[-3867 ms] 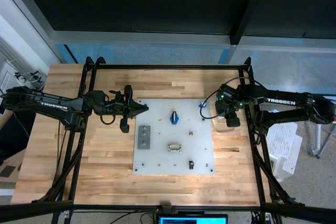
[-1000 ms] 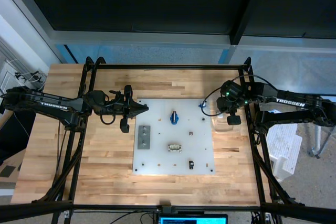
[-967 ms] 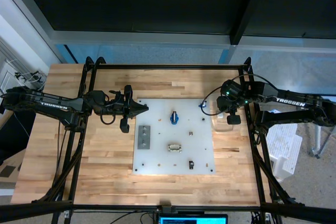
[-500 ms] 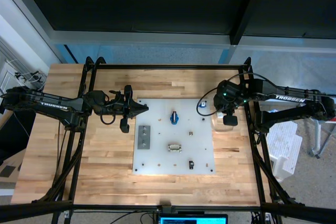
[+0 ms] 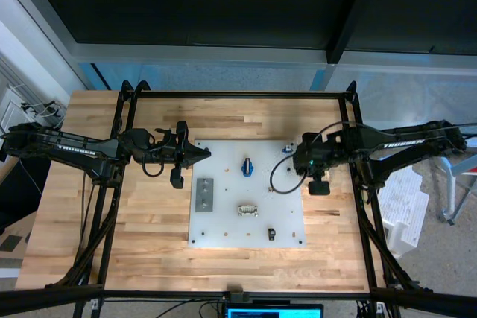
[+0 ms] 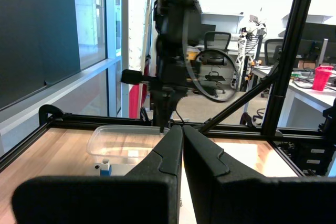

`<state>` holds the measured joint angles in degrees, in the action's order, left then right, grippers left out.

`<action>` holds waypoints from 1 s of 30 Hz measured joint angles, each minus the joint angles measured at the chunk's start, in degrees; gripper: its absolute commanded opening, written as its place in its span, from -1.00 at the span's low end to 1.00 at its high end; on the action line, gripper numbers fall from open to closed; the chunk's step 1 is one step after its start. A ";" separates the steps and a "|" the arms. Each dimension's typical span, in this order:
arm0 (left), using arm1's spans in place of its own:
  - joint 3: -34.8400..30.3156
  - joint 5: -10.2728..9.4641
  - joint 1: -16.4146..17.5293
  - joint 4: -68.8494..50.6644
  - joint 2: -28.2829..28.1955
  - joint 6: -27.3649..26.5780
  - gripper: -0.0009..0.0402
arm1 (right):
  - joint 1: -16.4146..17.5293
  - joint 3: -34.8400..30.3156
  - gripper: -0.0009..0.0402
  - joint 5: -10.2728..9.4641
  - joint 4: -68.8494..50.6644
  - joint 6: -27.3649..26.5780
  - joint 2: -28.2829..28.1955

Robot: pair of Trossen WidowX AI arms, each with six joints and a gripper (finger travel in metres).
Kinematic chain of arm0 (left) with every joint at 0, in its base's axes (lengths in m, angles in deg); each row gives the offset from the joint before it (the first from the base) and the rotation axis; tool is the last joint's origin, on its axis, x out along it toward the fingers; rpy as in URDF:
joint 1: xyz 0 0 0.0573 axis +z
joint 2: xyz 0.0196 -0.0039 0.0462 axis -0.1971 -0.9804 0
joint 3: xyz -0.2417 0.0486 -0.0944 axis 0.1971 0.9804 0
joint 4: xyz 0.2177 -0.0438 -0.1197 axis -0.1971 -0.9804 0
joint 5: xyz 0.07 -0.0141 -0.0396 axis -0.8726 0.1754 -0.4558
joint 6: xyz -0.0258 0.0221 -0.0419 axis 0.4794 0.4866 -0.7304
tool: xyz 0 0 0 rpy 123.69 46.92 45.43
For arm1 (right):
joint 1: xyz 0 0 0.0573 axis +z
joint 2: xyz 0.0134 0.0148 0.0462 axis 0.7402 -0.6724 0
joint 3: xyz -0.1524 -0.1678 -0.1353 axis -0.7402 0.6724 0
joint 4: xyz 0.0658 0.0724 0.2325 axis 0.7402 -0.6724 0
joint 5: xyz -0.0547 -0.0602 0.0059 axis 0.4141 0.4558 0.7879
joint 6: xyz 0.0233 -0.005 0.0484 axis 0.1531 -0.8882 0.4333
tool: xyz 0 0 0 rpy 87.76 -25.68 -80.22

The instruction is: Pick the USB connector and install on taskboard

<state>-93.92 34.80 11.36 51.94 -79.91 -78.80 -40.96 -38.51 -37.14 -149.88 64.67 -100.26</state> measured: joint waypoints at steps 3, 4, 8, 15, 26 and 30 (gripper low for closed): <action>0.00 0.00 0.00 0.00 0.00 0.02 -0.96 | 2.99 -2.05 -0.96 0.26 0.00 4.22 -2.45; 0.00 0.00 0.00 0.02 0.00 0.02 -0.96 | 3.87 -2.75 -0.96 0.24 0.00 5.70 -3.30; 0.00 0.00 0.00 0.00 0.00 0.00 -0.96 | 7.45 -5.53 -0.96 0.37 -0.02 10.19 -7.08; 0.00 -0.02 0.00 0.02 0.02 0.00 -0.96 | 12.63 -11.45 -0.96 0.46 -0.04 15.17 -13.49; 0.00 -0.02 0.00 0.00 0.02 0.02 -0.96 | 18.91 -17.92 -0.96 1.05 0.11 21.40 -21.33; 0.02 -0.02 0.00 0.00 0.02 0.00 -0.96 | 20.26 -20.15 -0.96 1.53 0.72 22.27 -23.58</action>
